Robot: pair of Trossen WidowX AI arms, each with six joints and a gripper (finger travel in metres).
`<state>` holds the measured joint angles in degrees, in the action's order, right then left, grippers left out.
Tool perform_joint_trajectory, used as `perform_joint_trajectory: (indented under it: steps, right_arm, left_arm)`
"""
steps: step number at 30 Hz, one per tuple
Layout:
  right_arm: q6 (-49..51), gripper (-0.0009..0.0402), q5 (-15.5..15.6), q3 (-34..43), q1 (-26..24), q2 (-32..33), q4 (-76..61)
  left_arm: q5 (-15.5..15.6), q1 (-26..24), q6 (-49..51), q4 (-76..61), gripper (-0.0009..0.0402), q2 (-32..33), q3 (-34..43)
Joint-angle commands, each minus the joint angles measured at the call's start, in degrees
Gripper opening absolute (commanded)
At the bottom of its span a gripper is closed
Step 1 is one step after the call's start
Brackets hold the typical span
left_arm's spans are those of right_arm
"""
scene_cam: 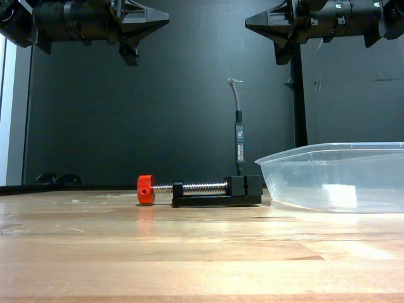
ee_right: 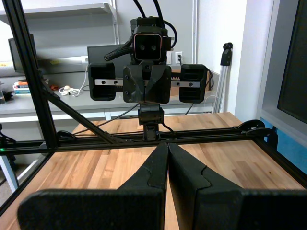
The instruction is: Pick the usb-c connector and install on the hub
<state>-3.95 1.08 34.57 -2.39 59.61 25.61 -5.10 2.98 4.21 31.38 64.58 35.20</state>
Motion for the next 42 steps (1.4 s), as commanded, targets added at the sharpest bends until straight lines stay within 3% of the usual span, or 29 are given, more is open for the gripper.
perform_joint_trajectory:
  steps: [1,42]
  right_arm:
    - [-0.07,0.0000,0.00,0.07,0.02,0.04,0.00]
    - [-0.07,0.0000,0.00,0.07,0.02,0.04,-2.62]
  left_arm:
    - [0.00,0.02,-0.02,0.00,0.0000,0.02,0.00]
    - [0.00,0.00,-0.02,0.02,0.0000,0.02,0.00]
